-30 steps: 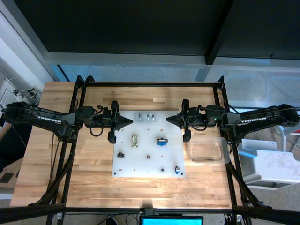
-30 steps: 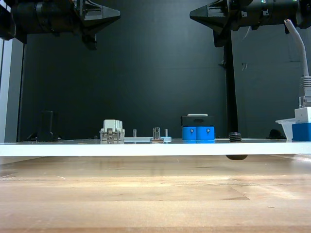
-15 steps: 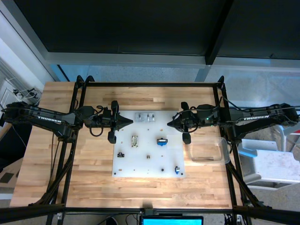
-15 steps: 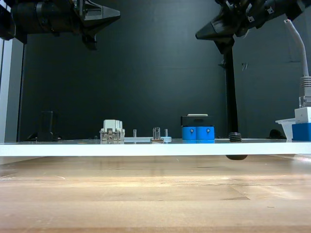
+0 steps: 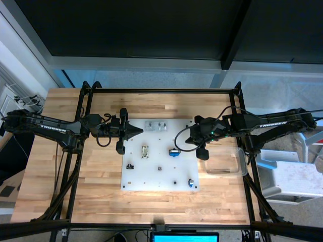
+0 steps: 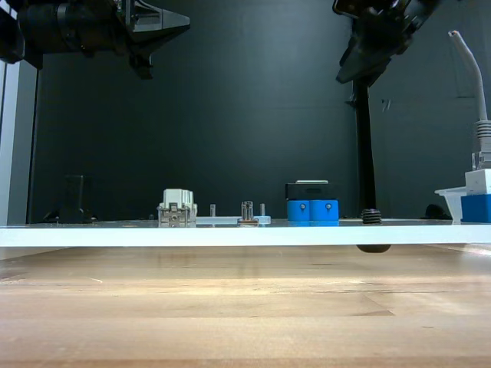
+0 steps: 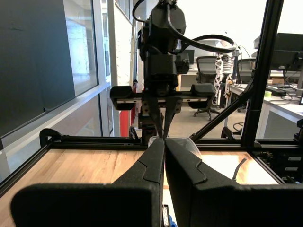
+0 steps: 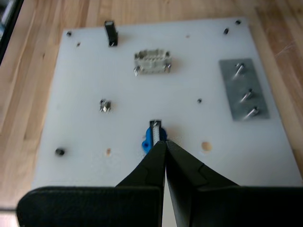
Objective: Remove the rj45 connector and place it in the container
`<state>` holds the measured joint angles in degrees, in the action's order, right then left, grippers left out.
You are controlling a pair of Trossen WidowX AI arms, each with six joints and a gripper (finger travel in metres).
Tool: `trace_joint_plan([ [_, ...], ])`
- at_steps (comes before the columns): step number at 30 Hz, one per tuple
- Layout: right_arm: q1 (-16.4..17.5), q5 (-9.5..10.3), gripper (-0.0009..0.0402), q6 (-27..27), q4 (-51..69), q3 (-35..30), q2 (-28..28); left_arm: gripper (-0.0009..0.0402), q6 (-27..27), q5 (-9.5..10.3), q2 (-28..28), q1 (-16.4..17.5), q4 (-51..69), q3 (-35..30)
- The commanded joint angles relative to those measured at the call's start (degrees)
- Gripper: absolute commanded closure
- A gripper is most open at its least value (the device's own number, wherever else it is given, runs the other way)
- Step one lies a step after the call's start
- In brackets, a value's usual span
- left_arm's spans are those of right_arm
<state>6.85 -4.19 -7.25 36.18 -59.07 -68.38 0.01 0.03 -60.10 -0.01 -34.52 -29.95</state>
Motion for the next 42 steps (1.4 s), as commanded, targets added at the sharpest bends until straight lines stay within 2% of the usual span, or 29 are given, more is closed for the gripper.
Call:
trace_joint_plan([
  [1,2.56,-3.37,0.0393,-1.84,3.58,-1.40,-1.25,0.0393,0.00,0.00,-0.02,0.02,0.00,0.00],
  [6,6.40,-4.02,0.0394,-5.14,6.12,-2.49,-1.92,0.0393,0.00,0.00,-0.02,0.00,-0.02,0.00],
  [9,8.96,-6.84,0.0393,-7.76,8.70,-3.23,-2.58,0.0393,0.00,0.00,-0.02,0.00,-0.02,0.00],
  [14,12.90,-7.28,0.0393,-11.98,10.34,-3.61,-3.30,0.0393,0.00,0.00,0.00,0.00,-0.02,0.00],
  [18,16.55,-9.90,0.0393,-14.97,11.58,-3.37,-3.41,0.0393,0.00,0.00,-0.02,0.00,0.00,0.00],
  [26,22.62,-10.88,0.0393,-21.86,14.56,-3.30,-4.76,0.0393,0.00,0.00,-0.02,0.02,0.00,0.00],
  [42,29.81,-10.69,0.0393,-30.16,14.32,-3.34,-10.45,0.0393,0.00,0.00,-0.02,0.02,0.00,0.00],
])
